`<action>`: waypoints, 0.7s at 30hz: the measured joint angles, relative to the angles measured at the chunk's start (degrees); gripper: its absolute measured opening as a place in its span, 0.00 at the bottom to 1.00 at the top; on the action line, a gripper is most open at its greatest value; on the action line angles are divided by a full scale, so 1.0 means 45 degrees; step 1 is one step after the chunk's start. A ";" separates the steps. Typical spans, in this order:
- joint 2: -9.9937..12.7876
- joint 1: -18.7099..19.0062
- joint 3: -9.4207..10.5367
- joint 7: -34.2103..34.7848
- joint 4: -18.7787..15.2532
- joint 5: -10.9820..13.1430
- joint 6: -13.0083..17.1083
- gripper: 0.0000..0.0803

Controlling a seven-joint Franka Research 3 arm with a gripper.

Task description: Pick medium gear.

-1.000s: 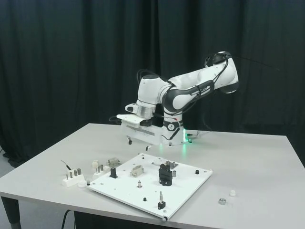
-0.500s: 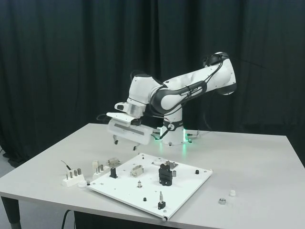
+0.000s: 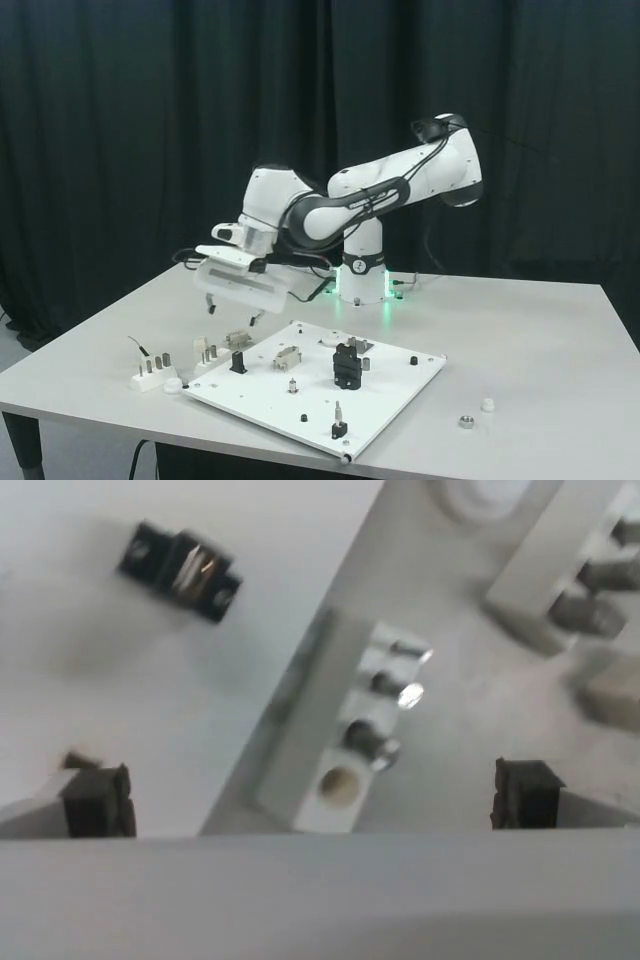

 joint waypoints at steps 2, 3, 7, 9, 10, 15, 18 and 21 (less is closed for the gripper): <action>0.0026 -0.0395 0.0119 -0.0245 0.0321 0.0054 0.0000 1.00; 0.0036 -0.0602 0.0186 -0.0339 0.0493 0.0077 -0.0001 1.00; 0.0087 -0.1353 0.0424 -0.0531 0.1150 0.0162 -0.0087 1.00; 0.0126 -0.1728 0.0524 -0.0571 0.1498 0.0188 -0.0206 1.00; 0.0150 -0.1899 0.0563 -0.0584 0.1660 0.0193 -0.0261 1.00; 0.0356 -0.2792 0.0700 -0.0655 0.2581 0.0211 -0.0674 1.00; 0.0505 -0.3309 0.0768 -0.0709 0.3151 0.0212 -0.0921 1.00; 0.0598 -0.3826 0.0880 -0.0778 0.3734 0.0211 -0.1103 1.00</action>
